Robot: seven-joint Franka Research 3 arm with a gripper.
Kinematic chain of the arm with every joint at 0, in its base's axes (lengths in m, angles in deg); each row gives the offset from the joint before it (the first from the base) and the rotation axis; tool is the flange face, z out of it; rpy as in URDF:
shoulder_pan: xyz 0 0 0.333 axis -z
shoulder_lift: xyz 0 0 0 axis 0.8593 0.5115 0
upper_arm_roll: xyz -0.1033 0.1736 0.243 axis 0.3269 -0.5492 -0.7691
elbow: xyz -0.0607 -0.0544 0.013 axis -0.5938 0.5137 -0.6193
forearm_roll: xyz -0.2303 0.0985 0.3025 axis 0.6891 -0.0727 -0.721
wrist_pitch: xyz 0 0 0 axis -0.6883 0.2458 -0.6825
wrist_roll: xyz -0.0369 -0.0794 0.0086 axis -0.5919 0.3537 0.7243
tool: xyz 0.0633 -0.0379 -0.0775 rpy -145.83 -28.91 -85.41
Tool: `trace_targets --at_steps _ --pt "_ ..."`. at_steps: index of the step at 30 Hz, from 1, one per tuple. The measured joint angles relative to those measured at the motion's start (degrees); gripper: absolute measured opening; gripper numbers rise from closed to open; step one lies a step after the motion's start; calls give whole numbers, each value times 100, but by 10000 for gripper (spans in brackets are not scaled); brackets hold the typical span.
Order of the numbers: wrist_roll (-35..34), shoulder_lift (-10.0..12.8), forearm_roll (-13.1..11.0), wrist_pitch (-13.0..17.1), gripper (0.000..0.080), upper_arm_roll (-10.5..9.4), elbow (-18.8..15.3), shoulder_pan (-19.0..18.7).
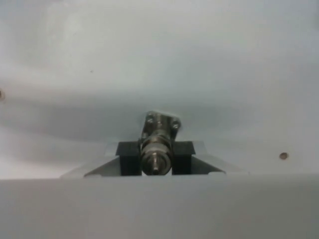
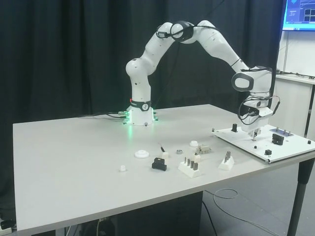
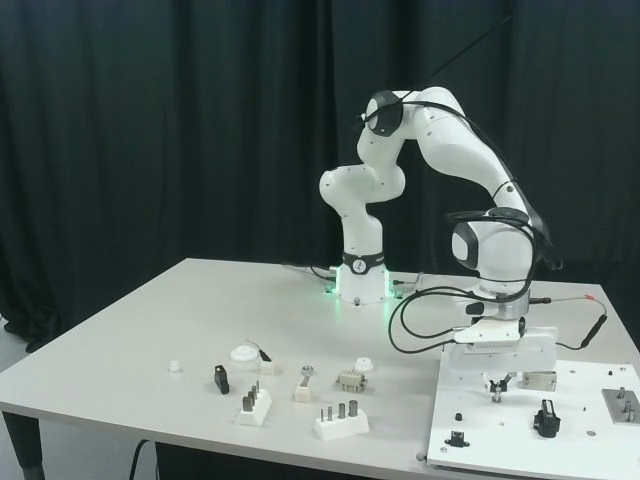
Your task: Insert BNC.
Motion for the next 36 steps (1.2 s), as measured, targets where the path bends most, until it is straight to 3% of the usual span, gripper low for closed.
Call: trace_targets --at_steps 36 --pt "-75 9 11 -29 127 78 8 -122"
